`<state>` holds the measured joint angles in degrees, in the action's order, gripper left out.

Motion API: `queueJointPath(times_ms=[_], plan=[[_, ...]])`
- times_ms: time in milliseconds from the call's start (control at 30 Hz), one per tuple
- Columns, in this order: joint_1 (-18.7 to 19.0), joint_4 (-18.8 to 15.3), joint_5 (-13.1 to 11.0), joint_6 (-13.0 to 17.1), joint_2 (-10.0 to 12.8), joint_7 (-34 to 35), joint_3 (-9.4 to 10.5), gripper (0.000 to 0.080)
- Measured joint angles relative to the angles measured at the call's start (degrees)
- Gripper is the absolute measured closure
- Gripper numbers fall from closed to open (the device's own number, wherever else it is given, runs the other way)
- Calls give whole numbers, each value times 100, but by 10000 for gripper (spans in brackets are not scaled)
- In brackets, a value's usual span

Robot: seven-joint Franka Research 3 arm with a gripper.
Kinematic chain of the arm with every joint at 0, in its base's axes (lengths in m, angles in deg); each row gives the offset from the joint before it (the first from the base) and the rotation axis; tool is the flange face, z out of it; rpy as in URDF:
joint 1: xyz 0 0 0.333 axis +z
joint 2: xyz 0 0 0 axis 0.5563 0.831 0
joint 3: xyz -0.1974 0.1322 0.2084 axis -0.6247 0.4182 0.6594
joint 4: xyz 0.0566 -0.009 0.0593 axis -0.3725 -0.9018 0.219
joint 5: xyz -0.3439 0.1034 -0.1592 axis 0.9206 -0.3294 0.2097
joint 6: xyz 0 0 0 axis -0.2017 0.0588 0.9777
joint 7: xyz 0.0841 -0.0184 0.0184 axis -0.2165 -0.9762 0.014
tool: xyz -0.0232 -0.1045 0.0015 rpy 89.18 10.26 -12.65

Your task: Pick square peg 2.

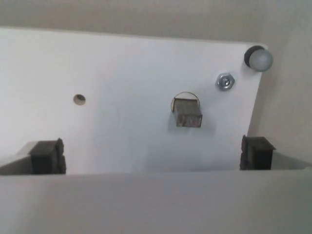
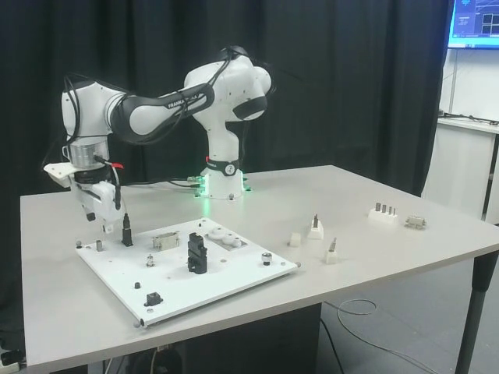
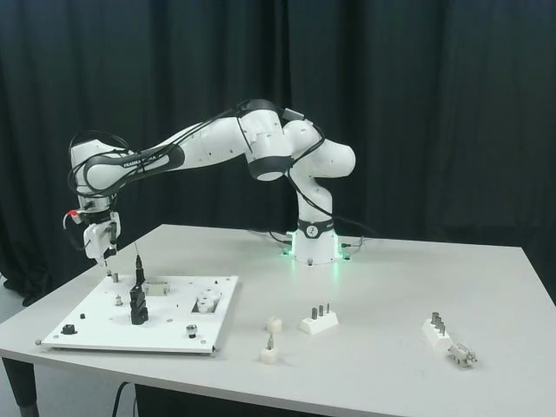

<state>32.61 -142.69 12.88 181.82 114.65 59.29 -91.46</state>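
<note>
A small grey square peg [image 1: 187, 113] stands in a round hole near a corner of the white board [image 1: 122, 73]. In the room views this peg [image 2: 100, 246] [image 3: 111, 277] is at the board's far left corner. My gripper [image 1: 152, 155] hangs a little above it, open, with nothing between its black fingertips [image 1: 47, 157]. The peg lies within the span of the two fingers and touches neither. From the room cameras the gripper [image 2: 97, 220] [image 3: 102, 254] points straight down over that corner.
A nut [image 1: 224, 82] and a grey knob [image 1: 259, 58] sit near the peg at the board's corner. A black pin [image 2: 126, 231] and a black block [image 2: 196, 253] stand on the board. White peg holders [image 2: 315, 230] [image 2: 383, 214] rest on the table to the right.
</note>
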Motion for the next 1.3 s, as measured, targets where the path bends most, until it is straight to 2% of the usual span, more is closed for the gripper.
queueJointPath(times_ms=[567,1300], plan=[[-74,259,149,-8,-107,160,-44,3],[-85,527,155,-227,-107,219,-178,3]])
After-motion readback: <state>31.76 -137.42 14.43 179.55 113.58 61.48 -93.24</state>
